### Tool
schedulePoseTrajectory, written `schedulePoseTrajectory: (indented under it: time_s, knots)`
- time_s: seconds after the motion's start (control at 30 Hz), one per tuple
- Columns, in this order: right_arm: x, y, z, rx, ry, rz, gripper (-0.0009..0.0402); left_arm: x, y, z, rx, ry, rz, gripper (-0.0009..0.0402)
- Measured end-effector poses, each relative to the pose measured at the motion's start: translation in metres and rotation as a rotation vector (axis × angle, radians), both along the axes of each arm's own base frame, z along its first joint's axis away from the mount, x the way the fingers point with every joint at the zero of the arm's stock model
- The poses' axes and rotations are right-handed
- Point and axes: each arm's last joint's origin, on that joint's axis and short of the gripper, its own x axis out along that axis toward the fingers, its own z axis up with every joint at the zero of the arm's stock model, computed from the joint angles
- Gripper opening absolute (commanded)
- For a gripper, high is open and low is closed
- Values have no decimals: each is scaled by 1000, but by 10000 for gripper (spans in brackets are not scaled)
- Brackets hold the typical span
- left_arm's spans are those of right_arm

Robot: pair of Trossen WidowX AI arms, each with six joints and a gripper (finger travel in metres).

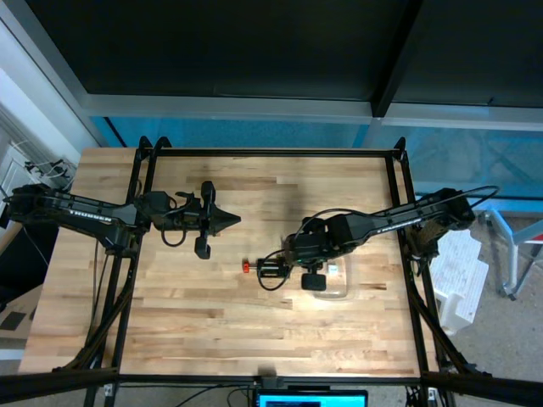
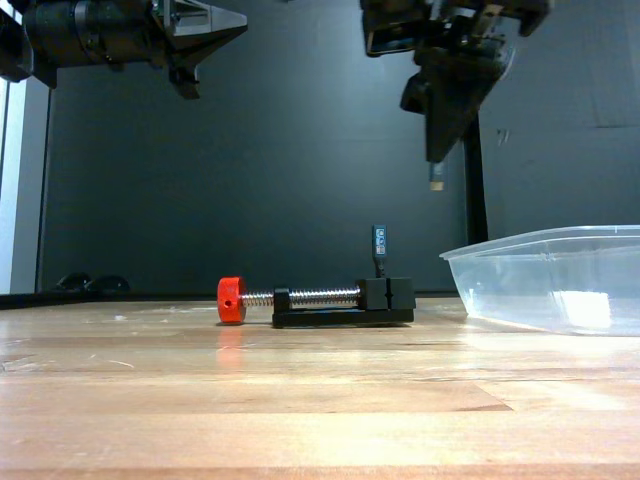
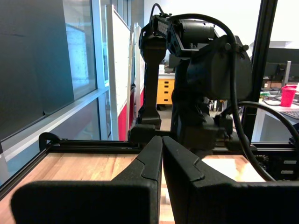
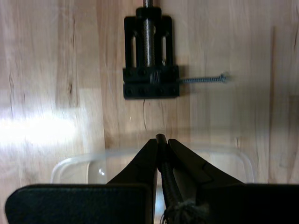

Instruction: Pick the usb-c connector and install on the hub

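My right gripper hangs high over the table, shut on the usb-c connector, which points straight down. The connector shows as a dark plug between the closed fingers, its cable running back along the gripper. The hub stands upright in a small black vise, below and to the left of the connector, clear of it. In the high view the right gripper is just behind the vise. My left gripper hovers shut and empty over the left half of the table, also seen as left gripper.
The vise has a red knob on its screw at the left end. A clear plastic container sits on the table right of the vise, its rim directly under the right gripper. A black frame borders the wooden table.
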Motion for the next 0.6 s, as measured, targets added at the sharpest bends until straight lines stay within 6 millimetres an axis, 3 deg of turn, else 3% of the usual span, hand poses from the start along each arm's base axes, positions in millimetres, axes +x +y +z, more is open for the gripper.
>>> schedulePoseTrajectory:
  time_s: [0.6]
  knots:
    - [44, 1, -15, -7, 12, 0, 0, 0, 0, 0, 0, 1, 0, 0]
